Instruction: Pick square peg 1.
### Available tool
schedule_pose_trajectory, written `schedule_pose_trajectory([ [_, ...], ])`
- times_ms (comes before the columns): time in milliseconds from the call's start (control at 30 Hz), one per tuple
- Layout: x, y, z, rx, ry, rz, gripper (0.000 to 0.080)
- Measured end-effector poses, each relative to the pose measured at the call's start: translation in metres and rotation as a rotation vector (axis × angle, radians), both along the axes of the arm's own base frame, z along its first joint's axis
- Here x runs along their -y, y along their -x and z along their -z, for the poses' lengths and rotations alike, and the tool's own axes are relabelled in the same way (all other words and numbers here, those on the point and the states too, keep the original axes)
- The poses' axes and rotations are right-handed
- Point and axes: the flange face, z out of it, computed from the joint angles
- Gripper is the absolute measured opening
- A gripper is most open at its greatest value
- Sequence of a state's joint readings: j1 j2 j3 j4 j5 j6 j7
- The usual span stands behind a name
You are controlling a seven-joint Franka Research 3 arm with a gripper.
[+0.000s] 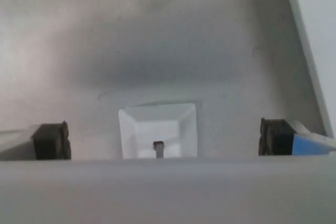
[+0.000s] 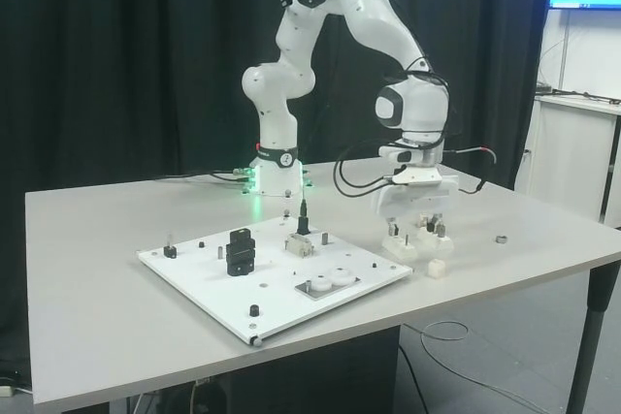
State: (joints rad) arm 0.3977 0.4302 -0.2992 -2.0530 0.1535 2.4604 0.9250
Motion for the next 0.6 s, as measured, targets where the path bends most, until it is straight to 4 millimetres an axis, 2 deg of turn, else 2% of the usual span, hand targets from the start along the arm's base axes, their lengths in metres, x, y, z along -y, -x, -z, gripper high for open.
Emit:
schedule_pose_trajectory([
  [600, -0.013, 0.008, 0.025, -0.045, 0.0, -0.009, 0.08],
])
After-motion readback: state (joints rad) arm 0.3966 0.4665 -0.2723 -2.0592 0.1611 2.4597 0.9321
